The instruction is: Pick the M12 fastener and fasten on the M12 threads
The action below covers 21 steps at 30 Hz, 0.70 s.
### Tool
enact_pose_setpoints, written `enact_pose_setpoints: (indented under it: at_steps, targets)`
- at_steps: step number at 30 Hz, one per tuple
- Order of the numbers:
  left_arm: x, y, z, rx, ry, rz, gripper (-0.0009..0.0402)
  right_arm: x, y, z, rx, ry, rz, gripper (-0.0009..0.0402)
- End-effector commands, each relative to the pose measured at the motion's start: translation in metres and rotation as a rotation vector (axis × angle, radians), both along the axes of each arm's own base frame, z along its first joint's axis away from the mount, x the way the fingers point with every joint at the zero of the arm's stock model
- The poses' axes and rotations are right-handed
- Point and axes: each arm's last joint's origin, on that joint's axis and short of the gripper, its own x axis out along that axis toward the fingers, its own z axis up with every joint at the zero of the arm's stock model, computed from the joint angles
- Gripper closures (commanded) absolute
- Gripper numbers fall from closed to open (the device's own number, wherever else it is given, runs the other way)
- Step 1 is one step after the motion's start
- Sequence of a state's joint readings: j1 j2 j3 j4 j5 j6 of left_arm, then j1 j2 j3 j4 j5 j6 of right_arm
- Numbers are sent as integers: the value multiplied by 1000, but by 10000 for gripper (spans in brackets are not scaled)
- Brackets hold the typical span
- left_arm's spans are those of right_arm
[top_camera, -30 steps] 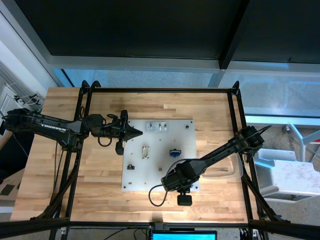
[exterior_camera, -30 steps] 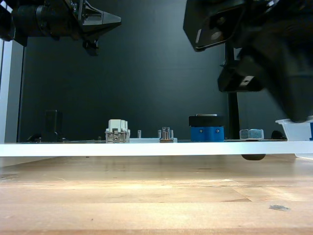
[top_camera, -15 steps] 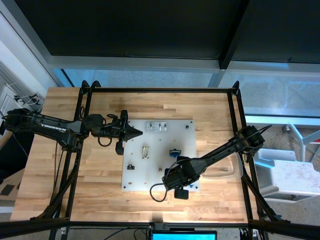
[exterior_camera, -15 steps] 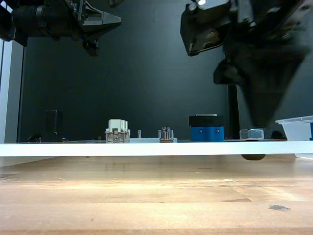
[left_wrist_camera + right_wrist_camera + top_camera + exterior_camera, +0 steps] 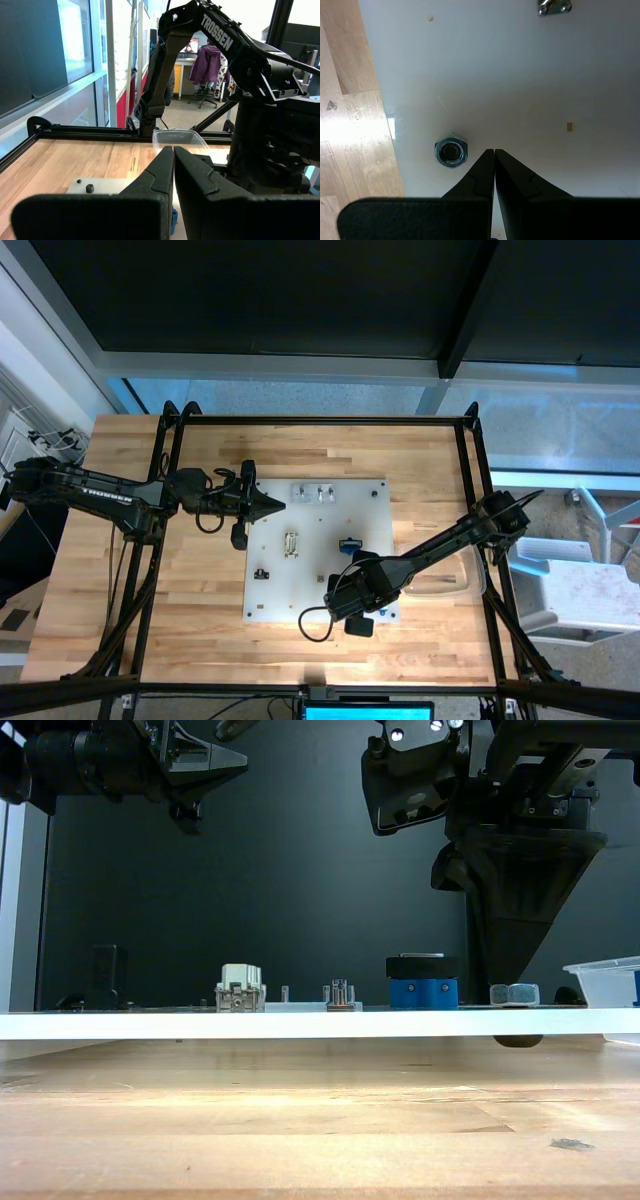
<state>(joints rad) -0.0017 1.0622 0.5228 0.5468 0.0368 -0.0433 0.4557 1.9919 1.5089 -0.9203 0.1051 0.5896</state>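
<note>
The M12 fastener (image 5: pixel 451 151), a small silver hex nut, sits low on the white board (image 5: pixel 520 75) near its near right edge. A dark core fills its hole. In the low view the nut (image 5: pixel 514 993) shows no ribs under it, so it looks run down on its stud. My right gripper (image 5: pixel 494 150) is shut with nothing between its fingers, its tips just beside the nut. In the low view it (image 5: pixel 502 982) points straight down, close to the nut's left side. My left gripper (image 5: pixel 173 150) is shut and empty, and it hangs high over the board's far left (image 5: pixel 272 505).
A clear tray (image 5: pixel 606 978) stands off the board's right side, and the left wrist view shows it (image 5: pixel 180 140) too. On the board are a blue connector block (image 5: pixel 422 992), a white connector (image 5: pixel 240 990) and a small silver post (image 5: pixel 340 992). The right arm (image 5: pixel 430 552) slants across the board's right edge.
The right gripper has swung from a tilt at the right to upright, tip down beside the nut, and its wrist has shifted slightly away. The nut and the left arm have not moved.
</note>
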Motion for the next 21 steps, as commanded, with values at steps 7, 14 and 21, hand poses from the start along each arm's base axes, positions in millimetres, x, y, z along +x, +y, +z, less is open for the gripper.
enact_pose_setpoints:
  at_steps: [7,14,21]
  targets:
    - [0,0,0,0,0,0,393,1,2,-2,54,4,12,393]
    - [0,0,0,0,0,0,393,-3,11,2,337,117,151,393]
    - [0,0,0,0,0,0,393,-5,8,3,277,111,136,393]
